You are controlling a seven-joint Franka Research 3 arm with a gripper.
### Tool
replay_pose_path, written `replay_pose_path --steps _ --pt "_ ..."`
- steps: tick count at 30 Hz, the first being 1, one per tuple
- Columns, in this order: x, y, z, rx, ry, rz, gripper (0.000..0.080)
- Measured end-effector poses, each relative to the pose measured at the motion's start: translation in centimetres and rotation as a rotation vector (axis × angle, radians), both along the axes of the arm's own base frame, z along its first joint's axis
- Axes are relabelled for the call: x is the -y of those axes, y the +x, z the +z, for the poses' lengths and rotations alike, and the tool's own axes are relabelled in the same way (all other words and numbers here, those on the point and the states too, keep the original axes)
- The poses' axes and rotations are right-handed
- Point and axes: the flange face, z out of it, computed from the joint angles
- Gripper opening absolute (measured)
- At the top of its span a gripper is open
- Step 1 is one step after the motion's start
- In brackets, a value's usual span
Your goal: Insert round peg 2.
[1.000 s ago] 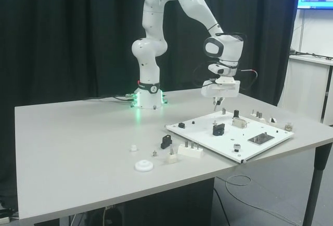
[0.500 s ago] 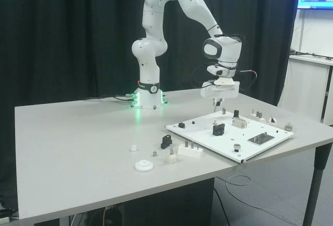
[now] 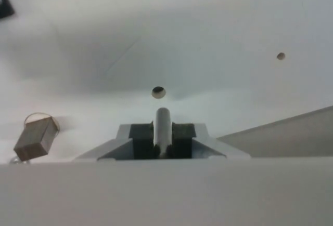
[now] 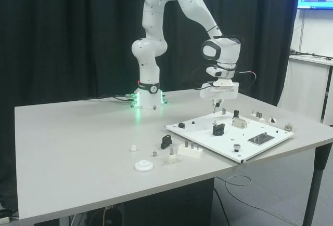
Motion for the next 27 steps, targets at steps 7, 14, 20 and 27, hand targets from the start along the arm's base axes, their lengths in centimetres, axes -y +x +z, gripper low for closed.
replay_pose_path --steps 7,14,20,27 --pt "-0.1 0.0 -0.4 0.002 0.001 0.002 0.0068" --pt "-0.2 0.0 -0.7 0.001 0.003 0.007 0.0068" --pt "-0.2 -0.1 -1.0 0.000 0.001 0.008 0.0068" --pt "-0.3 -0.1 -1.3 -0.003 0.000 0.010 0.0068"
